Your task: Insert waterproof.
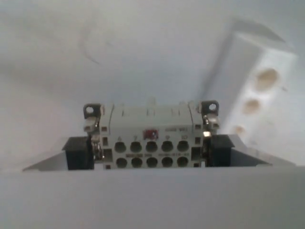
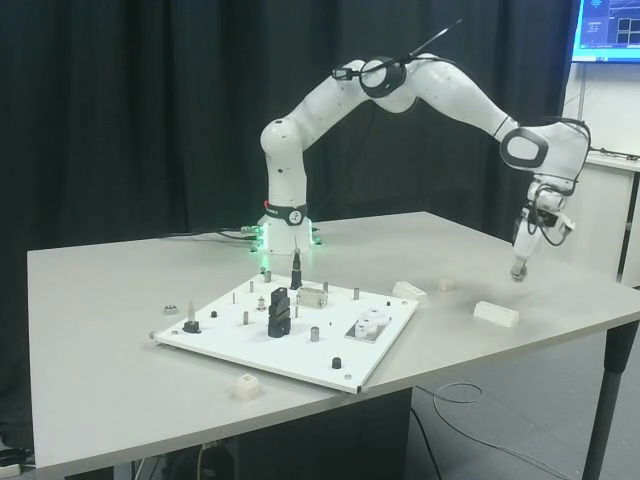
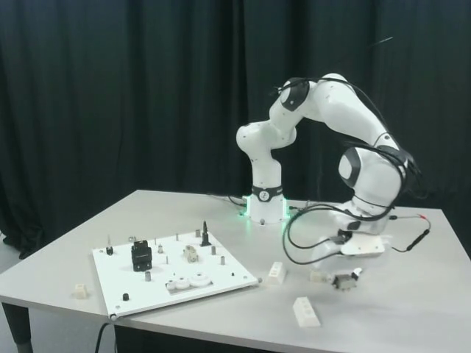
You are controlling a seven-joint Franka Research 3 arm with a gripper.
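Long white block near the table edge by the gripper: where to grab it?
Mid-length, across the narrow width, clamping the two long side faces, coming straight down. The block lies flat on the table, long and low, with both long sides free. The gripper is shut on a connector, so that must go first.

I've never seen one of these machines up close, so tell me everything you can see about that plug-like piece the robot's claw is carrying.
The connector is a pale, blocky multi-pin plug, plastic by its look, with two rows of five round sockets on its face. Metal brackets with screw holes stand at both upper corners. Black finger pads clamp its two sides, so the gripper holds it just above the grey table, away from the white board. Nothing else touches it; a white block lies nearby.
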